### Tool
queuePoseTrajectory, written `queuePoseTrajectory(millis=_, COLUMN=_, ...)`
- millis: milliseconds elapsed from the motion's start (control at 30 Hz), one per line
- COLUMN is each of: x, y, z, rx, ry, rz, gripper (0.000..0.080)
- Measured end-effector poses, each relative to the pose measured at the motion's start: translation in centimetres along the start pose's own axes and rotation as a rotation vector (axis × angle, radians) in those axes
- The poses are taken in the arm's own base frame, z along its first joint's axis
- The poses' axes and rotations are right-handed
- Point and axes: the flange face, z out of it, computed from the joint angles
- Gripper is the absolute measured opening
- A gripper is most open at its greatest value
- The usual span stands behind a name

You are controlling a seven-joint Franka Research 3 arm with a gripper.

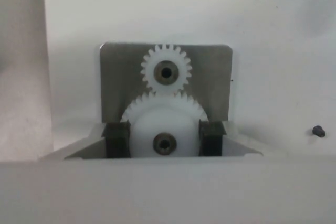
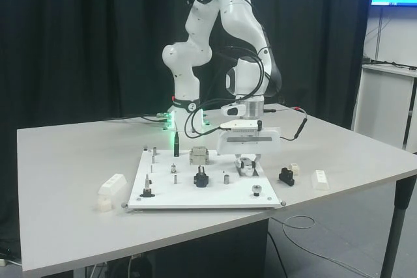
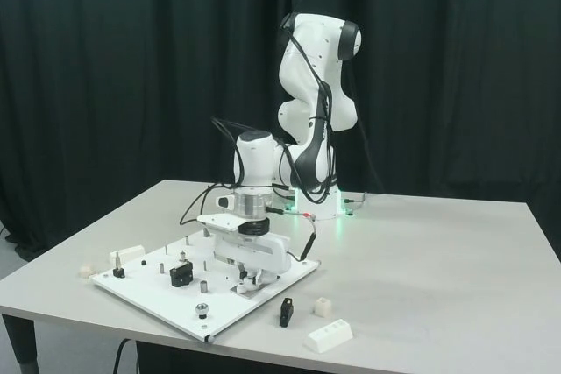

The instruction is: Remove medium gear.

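Observation:
In the wrist view the white medium gear [image 1: 164,121] sits on a grey metal plate [image 1: 118,77], its teeth meshing with a smaller white gear [image 1: 166,71] beside it. My gripper [image 1: 164,140] is down over the medium gear, and the black fingers [image 1: 116,139] press against its two sides, so it is shut on the gear. In the room views the gripper [image 2: 246,163] [image 3: 247,282] is low over the white board [image 2: 195,196] at its right-hand part, and the hand hides the gears.
The white board [image 3: 158,291] carries several pegs and small black fittings [image 2: 201,178]. Loose white blocks [image 2: 112,187] [image 3: 330,335] and a small black part [image 2: 285,174] lie on the grey table [image 2: 78,161] around the board. A small black screw [image 1: 318,130] sits near the plate.

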Motion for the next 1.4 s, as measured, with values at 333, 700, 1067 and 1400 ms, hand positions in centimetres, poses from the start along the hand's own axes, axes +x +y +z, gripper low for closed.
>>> queuePoseTrajectory(millis=333, x=0.0, y=-0.01, z=-0.01, rx=-0.001, ry=0.001, rz=-0.013, gripper=0.0279)
queuePoseTrajectory(millis=700, x=0.01, y=-0.01, z=-0.04, rx=-0.002, ry=0.001, rz=-0.016, gripper=0.0278)
queuePoseTrajectory(millis=1067, x=-0.04, y=-0.06, z=-0.08, rx=-0.006, ry=0.006, rz=-0.091, gripper=0.0278)
queuePoseTrajectory(millis=1400, x=-0.03, y=-0.07, z=-0.11, rx=-0.006, ry=0.007, rz=-0.075, gripper=0.0278)
